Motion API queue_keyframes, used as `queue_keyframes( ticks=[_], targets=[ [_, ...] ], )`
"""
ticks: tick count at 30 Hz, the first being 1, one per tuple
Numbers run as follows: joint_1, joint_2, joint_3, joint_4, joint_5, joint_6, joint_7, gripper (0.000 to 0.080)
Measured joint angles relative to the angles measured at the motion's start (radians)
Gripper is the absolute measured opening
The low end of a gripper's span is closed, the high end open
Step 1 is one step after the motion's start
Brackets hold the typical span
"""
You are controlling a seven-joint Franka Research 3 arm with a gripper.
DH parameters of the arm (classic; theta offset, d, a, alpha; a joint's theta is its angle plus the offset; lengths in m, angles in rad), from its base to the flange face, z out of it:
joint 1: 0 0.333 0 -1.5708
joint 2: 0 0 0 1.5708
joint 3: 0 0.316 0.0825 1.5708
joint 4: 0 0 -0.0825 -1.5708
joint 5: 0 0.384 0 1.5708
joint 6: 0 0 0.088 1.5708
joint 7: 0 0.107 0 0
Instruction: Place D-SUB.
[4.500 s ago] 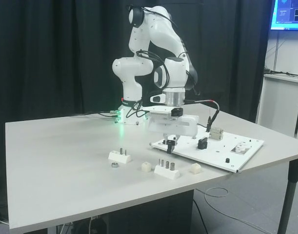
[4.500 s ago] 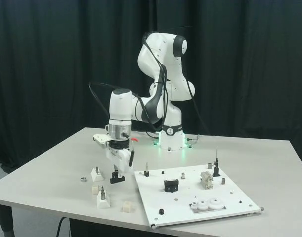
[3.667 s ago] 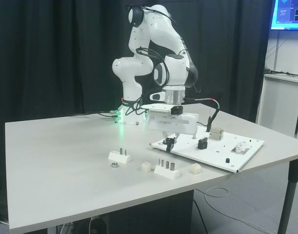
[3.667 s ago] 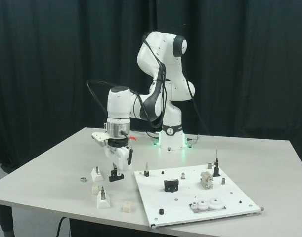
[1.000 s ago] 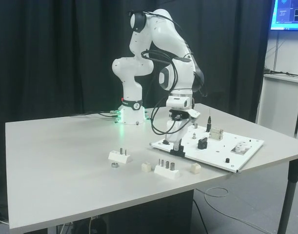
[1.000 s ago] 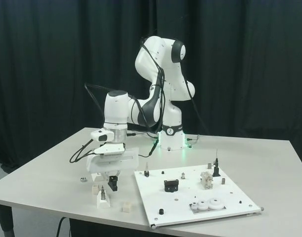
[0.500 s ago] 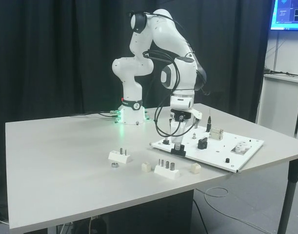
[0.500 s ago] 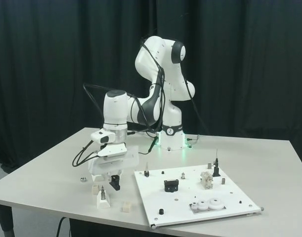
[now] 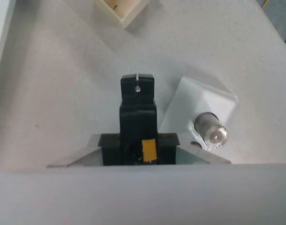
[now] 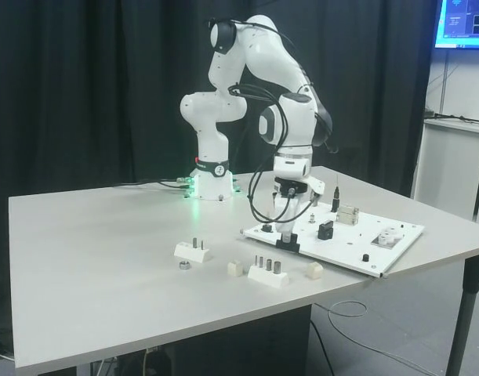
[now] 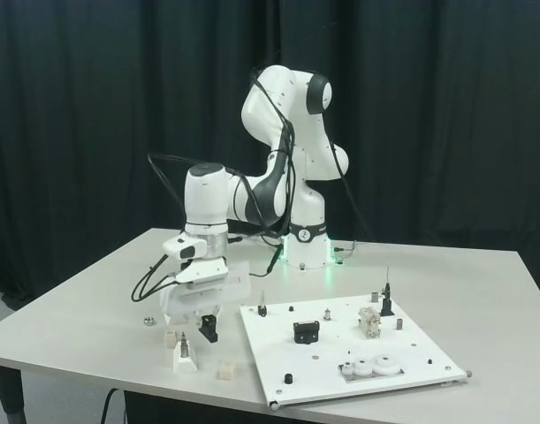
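In your wrist view, the grey table [image 9: 63, 93] fills the ground, and the gripper [image 9: 137, 154] is clamped on the black D-SUB [image 9: 137, 110], held just above it; a white block [image 9: 199, 112] bearing a metal pin [image 9: 211, 130] sits at 3 o'clock of it. In your first room view, black curtains [image 10: 90, 86] back the table, and the D-SUB [image 10: 289, 244] hangs at the white board [image 10: 396, 251] edge. In your second room view, the board [image 11: 340, 371] lies at 3 o'clock of the gripper [image 11: 206, 334].
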Motion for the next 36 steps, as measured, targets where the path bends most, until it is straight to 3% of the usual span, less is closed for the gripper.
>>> queue_keyframes(
  ticks=[22,27,36],
  targets=[
    [0.002,0.04,0.012,0.0,0.004,0.004,-0.239,0.0154],
    [0.002,0.045,0.013,0.0,0.004,0.004,-0.249,0.0154],
    [0.0,0.053,0.013,0.0,0.077,0.001,-0.274,0.0154]
  ],
)
